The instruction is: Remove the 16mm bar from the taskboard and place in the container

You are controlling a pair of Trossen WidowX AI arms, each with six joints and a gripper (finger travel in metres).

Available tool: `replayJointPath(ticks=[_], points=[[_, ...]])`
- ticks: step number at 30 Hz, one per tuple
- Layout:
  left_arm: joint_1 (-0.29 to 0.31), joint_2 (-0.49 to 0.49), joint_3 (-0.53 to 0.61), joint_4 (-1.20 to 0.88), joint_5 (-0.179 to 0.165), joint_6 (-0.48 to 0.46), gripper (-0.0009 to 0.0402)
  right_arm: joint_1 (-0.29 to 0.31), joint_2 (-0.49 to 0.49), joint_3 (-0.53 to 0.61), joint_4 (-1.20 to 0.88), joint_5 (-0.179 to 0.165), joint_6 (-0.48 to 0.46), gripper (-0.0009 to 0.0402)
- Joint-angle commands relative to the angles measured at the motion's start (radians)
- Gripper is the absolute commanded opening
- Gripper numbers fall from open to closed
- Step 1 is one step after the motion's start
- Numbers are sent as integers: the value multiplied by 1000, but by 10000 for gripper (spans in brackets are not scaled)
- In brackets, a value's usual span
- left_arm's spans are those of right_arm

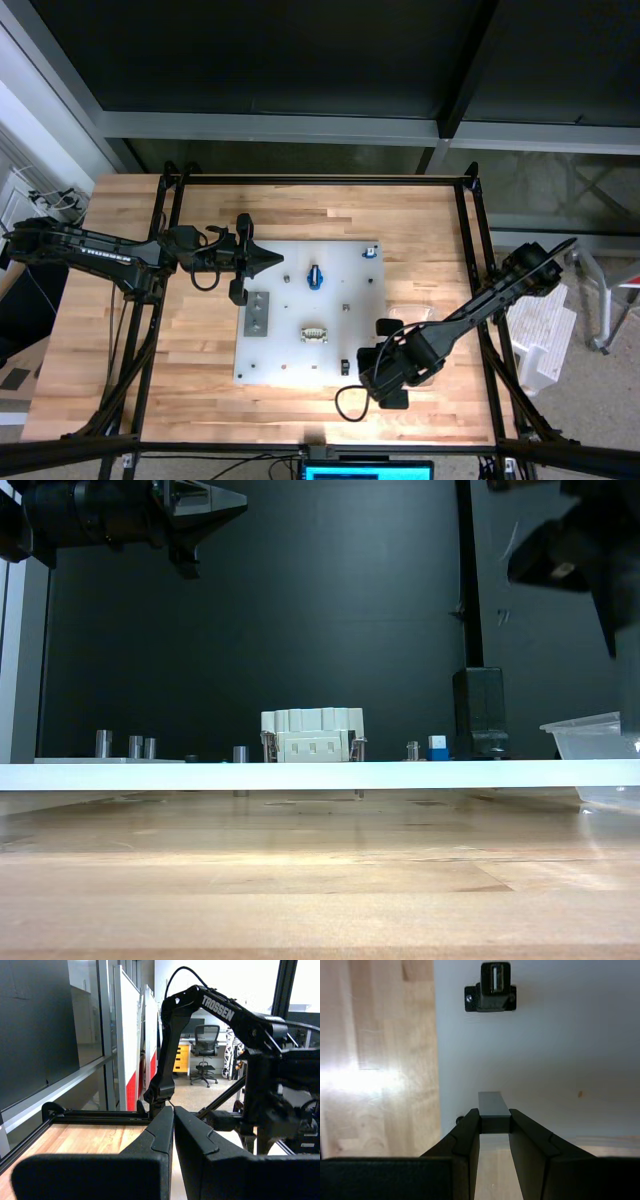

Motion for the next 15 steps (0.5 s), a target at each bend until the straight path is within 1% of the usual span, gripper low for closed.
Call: replayJointPath(ticks=[1, 8, 15], points=[[0, 0, 0, 0, 0, 0, 0, -1, -26, 28, -44, 2, 0, 7], [0, 0, 0, 0, 0, 0, 0, -3, -79, 61, -79, 2, 5, 7], [0, 0, 0, 0, 0, 0, 0, -3, -84, 51, -80, 3, 6, 7]])
